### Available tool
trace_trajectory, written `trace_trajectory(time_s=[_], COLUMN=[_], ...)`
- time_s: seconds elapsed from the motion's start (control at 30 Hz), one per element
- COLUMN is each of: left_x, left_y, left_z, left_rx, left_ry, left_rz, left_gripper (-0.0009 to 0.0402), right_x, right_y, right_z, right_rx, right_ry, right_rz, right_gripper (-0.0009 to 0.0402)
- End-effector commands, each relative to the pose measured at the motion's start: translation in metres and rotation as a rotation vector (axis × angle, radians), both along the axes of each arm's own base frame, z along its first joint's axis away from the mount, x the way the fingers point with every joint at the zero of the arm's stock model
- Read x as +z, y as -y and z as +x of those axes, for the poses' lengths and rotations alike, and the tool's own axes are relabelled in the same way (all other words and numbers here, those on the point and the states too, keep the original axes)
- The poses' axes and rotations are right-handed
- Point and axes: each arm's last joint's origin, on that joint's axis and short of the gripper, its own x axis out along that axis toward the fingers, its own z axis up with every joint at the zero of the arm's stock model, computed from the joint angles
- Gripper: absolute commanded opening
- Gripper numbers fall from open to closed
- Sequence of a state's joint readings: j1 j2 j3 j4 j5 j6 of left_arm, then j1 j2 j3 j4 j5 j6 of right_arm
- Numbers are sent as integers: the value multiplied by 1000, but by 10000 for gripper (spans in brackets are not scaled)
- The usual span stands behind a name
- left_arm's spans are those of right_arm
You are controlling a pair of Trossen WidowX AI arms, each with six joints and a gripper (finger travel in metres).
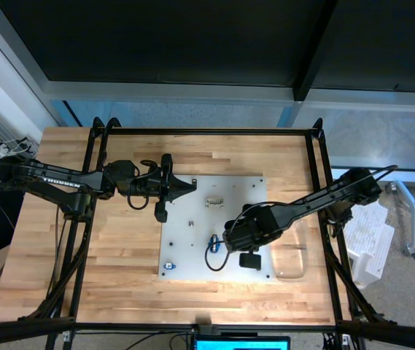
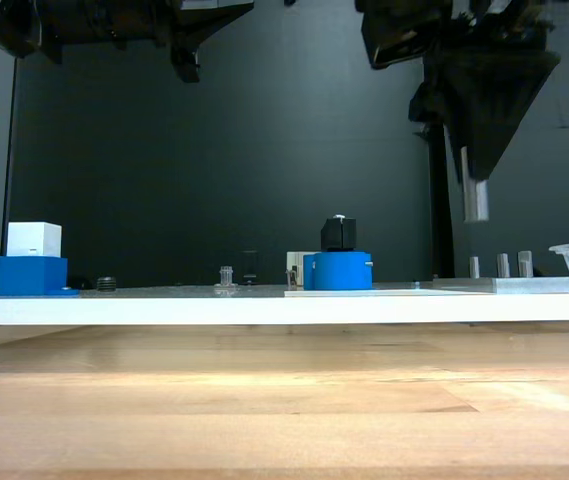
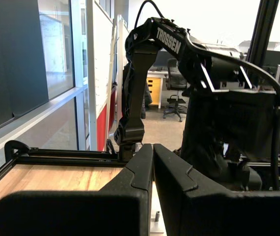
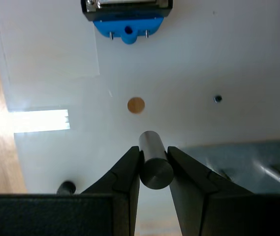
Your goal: Pick the 16mm cylinder and install on the taskboard
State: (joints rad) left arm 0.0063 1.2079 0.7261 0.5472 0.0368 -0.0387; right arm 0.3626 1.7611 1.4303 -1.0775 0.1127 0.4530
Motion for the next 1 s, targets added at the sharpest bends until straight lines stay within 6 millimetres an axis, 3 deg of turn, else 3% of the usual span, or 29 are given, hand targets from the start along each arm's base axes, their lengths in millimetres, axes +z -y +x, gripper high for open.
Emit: trace_trajectory(time_s=[0.03, 0.53, 1.0], left_x=[0, 0, 0], left_y=[0, 0, 0], left_z=[0, 0, 0], left_rx=[0, 0, 0], left_ry=[0, 0, 0], left_rz=[0, 0, 0], left_gripper=[1, 1, 1], right_x=[-5, -26, -34], right_y=[-1, -6, -6], right_z=[4, 18, 18], right_rx=[0, 26, 38], right_ry=[1, 2, -8], right_rz=[0, -5, -14], right_gripper=[9, 9, 9])
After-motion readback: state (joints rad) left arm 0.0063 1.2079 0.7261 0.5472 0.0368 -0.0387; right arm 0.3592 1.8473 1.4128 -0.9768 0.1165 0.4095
